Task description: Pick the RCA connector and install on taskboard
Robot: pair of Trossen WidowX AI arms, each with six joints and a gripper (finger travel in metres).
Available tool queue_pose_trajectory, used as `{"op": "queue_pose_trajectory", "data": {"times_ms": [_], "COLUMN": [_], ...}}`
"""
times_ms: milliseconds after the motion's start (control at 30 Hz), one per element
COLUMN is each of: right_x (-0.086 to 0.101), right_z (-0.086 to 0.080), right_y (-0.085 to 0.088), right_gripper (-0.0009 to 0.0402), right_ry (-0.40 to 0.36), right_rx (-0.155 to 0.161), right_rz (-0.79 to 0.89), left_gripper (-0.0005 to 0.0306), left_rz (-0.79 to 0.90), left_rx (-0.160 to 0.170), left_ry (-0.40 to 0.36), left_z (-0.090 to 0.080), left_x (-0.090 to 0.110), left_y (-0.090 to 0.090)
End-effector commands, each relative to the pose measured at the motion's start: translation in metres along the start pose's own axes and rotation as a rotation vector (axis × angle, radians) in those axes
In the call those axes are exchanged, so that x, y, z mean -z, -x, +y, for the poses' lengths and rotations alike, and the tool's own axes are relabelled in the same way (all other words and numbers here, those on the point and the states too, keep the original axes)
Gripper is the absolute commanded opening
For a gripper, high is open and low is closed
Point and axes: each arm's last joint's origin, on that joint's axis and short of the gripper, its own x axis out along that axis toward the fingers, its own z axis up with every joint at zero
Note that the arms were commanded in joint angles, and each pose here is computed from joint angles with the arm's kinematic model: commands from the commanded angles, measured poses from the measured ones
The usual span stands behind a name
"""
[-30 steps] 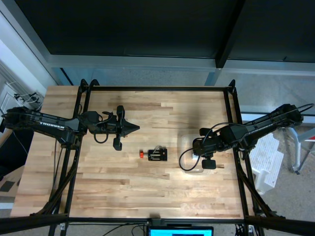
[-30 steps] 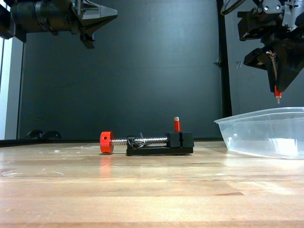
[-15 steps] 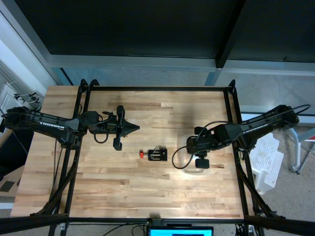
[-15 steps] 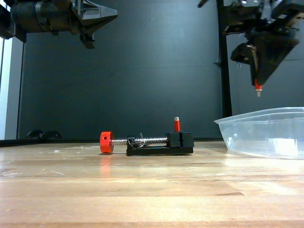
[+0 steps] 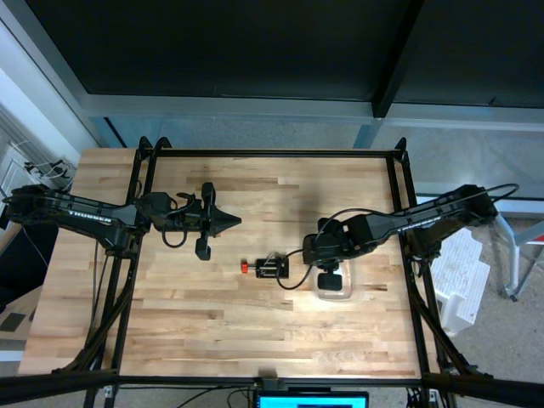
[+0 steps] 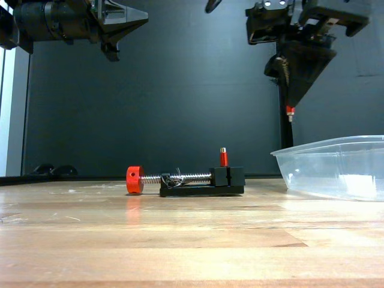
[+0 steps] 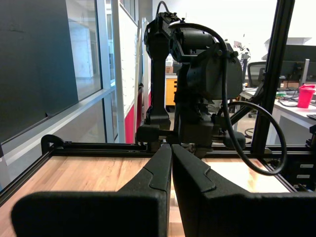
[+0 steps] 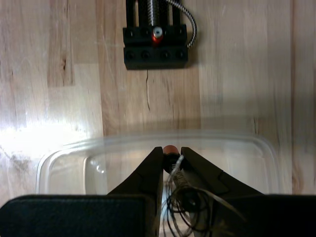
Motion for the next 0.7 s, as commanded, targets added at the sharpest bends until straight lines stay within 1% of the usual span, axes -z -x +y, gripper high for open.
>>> {"op": "queue_pose_trajectory", "data": {"times_ms": [33,267,500,700], "right_x": [-0.008,-0.029,-0.053,-0.066], "right_z": [-0.001,0.000,0.001,0.002], "right_y": [-0.004,-0.015,-0.028,-0.037], "right_gripper": [0.0018,0.0018,0.0018,0.0018], "right_ry": [-0.006,0.003,-0.008,-0.011], "right_rx": [0.004,0.012,0.017,0.019], "right_rz": [0.003,0.006,0.000,0.004], "left_gripper": [0.0000,0.0000,0.0000,0.0000], "left_rz": [0.000,0.000,0.000,0.000], "left_rx": [0.000,0.000,0.000,0.000], "left_ry": [0.000,0.000,0.000,0.000], "left_z": [0.000,0.000,0.000,0.000], "left_x": [0.000,0.000,0.000,0.000], "left_y": [0.000,0.000,0.000,0.000]}}
